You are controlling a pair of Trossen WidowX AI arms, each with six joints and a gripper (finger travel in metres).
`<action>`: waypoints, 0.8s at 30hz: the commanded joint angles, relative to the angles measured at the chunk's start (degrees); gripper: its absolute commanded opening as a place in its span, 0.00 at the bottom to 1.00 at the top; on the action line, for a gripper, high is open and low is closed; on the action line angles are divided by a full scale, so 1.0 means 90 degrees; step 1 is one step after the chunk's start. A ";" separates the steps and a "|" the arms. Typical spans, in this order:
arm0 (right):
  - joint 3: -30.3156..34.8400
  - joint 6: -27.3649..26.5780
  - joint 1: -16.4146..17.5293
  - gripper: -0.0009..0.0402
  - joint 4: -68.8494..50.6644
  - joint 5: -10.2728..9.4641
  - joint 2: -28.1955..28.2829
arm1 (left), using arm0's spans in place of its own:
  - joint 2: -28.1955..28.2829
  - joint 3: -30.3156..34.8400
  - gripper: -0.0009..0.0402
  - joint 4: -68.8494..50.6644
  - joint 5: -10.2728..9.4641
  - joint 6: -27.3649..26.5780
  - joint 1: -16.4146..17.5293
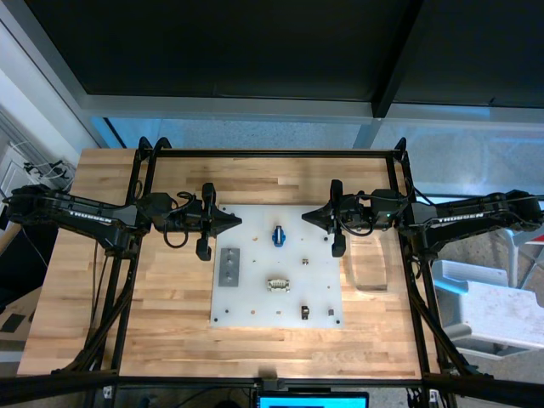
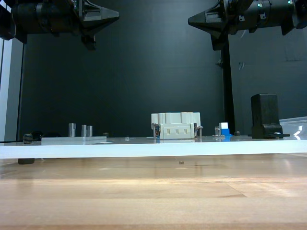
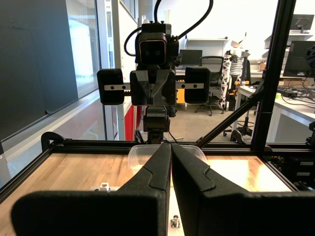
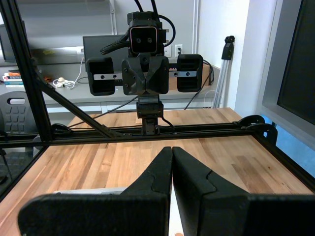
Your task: Pick the 16mm bar from the taskboard and place it in the container
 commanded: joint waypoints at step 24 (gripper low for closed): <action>0.0704 0.0175 0.0002 0.02 -0.2387 0.0124 0.0022 | 0.0002 0.0002 0.02 0.0000 0.0002 0.0000 -0.0002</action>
